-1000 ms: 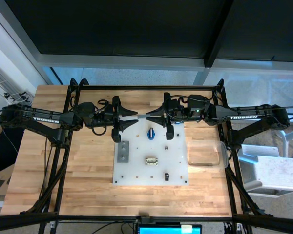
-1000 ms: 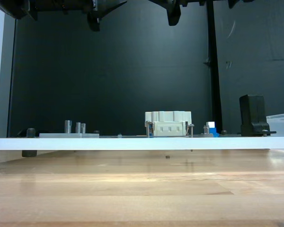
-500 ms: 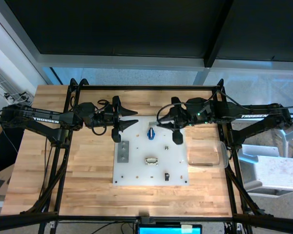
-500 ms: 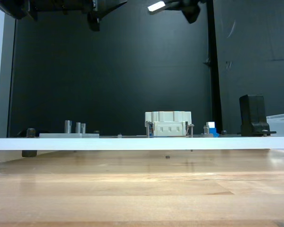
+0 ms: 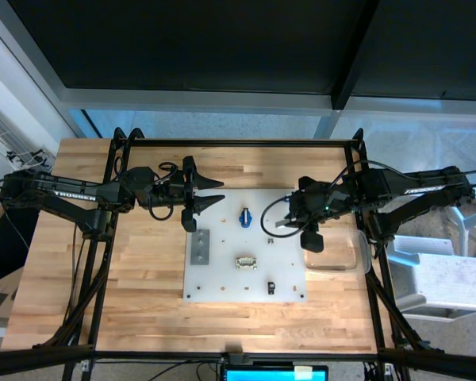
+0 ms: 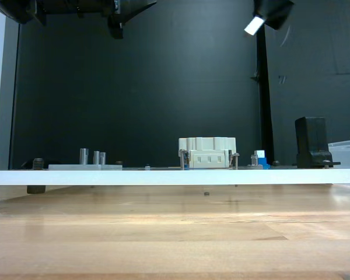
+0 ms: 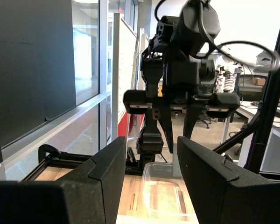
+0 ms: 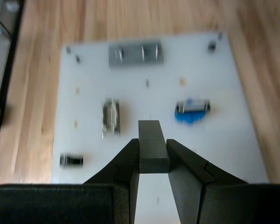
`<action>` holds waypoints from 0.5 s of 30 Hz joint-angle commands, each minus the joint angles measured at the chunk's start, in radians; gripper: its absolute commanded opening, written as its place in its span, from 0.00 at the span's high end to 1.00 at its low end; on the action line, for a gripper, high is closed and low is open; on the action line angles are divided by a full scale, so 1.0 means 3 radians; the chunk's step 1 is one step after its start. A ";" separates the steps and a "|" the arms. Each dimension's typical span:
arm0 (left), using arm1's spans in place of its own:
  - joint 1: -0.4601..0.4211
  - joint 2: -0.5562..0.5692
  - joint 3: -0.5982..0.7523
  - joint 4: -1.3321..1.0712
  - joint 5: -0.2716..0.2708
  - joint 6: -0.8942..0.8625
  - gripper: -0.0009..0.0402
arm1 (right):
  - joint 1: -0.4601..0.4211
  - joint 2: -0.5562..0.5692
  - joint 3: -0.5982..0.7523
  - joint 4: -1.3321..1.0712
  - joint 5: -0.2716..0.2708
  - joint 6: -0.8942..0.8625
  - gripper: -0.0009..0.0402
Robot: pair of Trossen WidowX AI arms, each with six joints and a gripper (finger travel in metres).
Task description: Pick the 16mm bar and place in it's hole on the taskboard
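Over board (image 5: pixel 222 278), right end effector (image 5: pixel 289 221) gripping grey bar (image 8: pixel 152 145), left end effector (image 5: pixel 215 192) far-left

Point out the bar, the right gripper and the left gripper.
Bar (image 8: pixel 153 140), right wrist view: its visible side, held between the jaws.
Right gripper (image 5: pixel 295 224), high view: between its jaws, over the board's (image 5: pixel 222 278) right side.
Left gripper (image 5: pixel 213 193), high view: between its open jaws, over the board's far left corner.

The bar (image 5: pixel 281 225), a short silvery rod, is clamped between the right gripper's (image 5: pixel 290 221) fingers, high above the right half of the board (image 5: pixel 222 274). It is tilted, free end down-left, clear of any hole.
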 commanded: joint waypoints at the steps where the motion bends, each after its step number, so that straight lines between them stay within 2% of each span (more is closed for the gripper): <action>1: 0.0001 0.0001 0.0000 0.0003 0.0001 0.0000 0.61 | 0.0125 0.0045 0.0003 -0.0249 -0.0006 0.0118 0.98; 12: 0.0000 0.0001 0.0000 0.0003 0.0001 0.0000 0.62 | 0.0519 0.0470 0.0102 -0.0795 -0.0057 0.0533 0.98; 15: 0.0000 0.0001 0.0000 0.0004 0.0001 0.0000 0.61 | 0.0585 0.0590 0.0128 -0.0800 -0.0207 0.0576 0.98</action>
